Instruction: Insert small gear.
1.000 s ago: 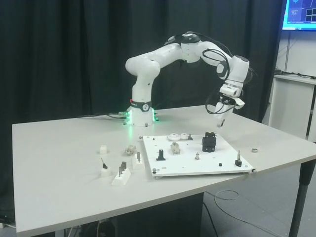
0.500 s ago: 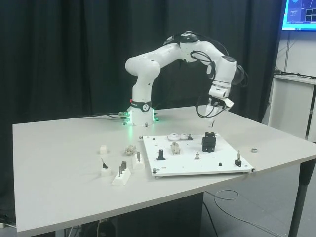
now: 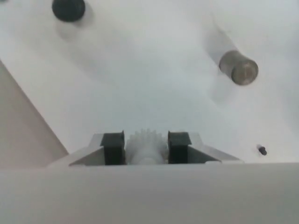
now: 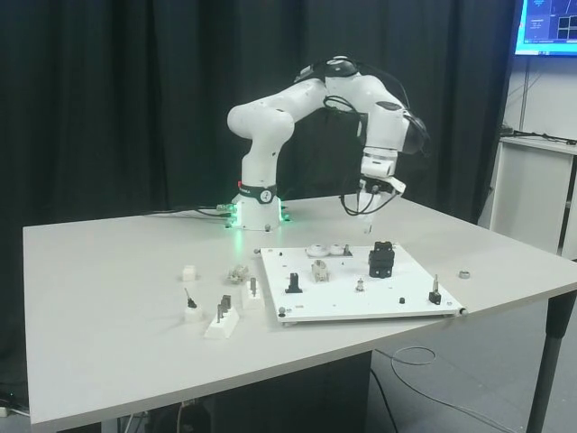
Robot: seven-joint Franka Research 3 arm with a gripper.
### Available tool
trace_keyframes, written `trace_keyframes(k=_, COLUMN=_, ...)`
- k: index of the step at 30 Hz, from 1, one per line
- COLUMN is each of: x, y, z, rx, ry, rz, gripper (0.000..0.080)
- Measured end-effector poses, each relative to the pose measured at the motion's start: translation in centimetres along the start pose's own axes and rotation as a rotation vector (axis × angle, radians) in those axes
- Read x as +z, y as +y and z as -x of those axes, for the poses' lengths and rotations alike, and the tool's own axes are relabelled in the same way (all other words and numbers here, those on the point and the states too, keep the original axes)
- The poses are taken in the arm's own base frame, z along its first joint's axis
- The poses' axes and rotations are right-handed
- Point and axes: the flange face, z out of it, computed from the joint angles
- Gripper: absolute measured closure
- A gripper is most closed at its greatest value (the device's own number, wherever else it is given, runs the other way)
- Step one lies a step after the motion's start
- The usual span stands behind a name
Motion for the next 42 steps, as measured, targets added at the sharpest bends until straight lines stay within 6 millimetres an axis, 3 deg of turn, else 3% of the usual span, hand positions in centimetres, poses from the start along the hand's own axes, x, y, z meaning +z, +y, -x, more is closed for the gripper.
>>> trace_keyframes(k=9, x=0.3, y=0.9, z=1.3, rx=-0.038, ry=0.033, rz=-0.013, gripper=0.0607)
trace_keyframes(k=42, x=2.2, y=2.7, z=2.2, rx=-0.011, ry=-0.040, rz=-0.036, gripper=0.0608)
